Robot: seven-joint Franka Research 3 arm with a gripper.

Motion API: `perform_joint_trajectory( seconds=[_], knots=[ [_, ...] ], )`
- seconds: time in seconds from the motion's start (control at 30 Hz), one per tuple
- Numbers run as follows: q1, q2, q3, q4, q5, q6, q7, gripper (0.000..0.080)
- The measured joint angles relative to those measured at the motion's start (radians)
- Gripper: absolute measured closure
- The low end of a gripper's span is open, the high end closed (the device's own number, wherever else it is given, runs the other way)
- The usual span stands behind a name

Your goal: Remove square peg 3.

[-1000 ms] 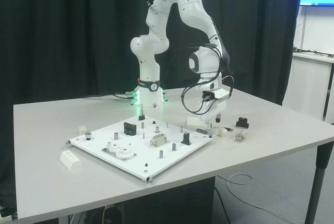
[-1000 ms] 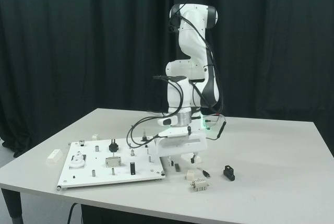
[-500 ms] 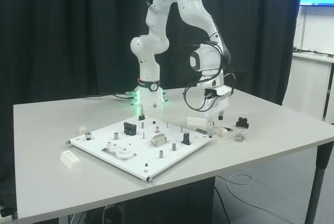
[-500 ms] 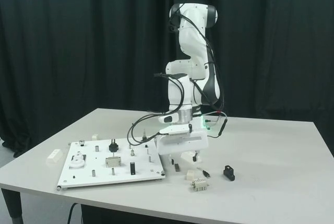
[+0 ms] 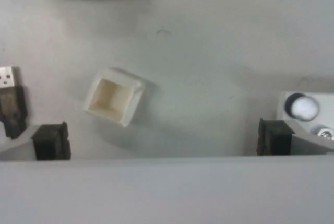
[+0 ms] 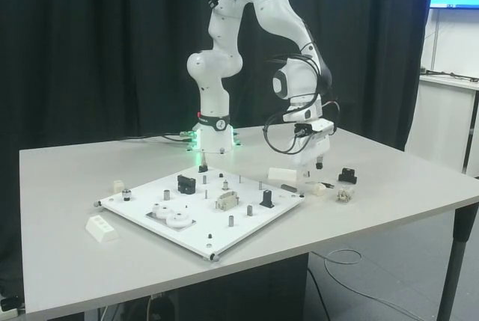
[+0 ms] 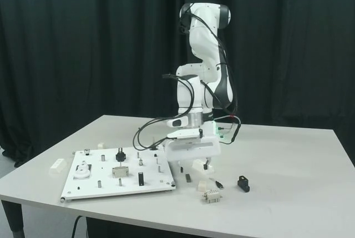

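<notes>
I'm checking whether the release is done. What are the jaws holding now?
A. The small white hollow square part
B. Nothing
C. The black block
B: in the wrist view the hollow square part lies alone on the grey table, clear of both black fingertips.

No legible text or labels.

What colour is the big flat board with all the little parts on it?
White. The board shows best in the first room view, lying on the grey table.
</notes>
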Motion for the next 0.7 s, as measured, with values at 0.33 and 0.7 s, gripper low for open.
perform_joint_trajectory(
  seconds=[0.33,0.7],
  knots=[
    [-0.003,0.0,-0.046,0.035,-0.003,0.0,0.0,0.0003],
    [-0.012,0.001,-0.148,0.091,-0.037,-0.031,-0.007,0.0003]
  ],
)
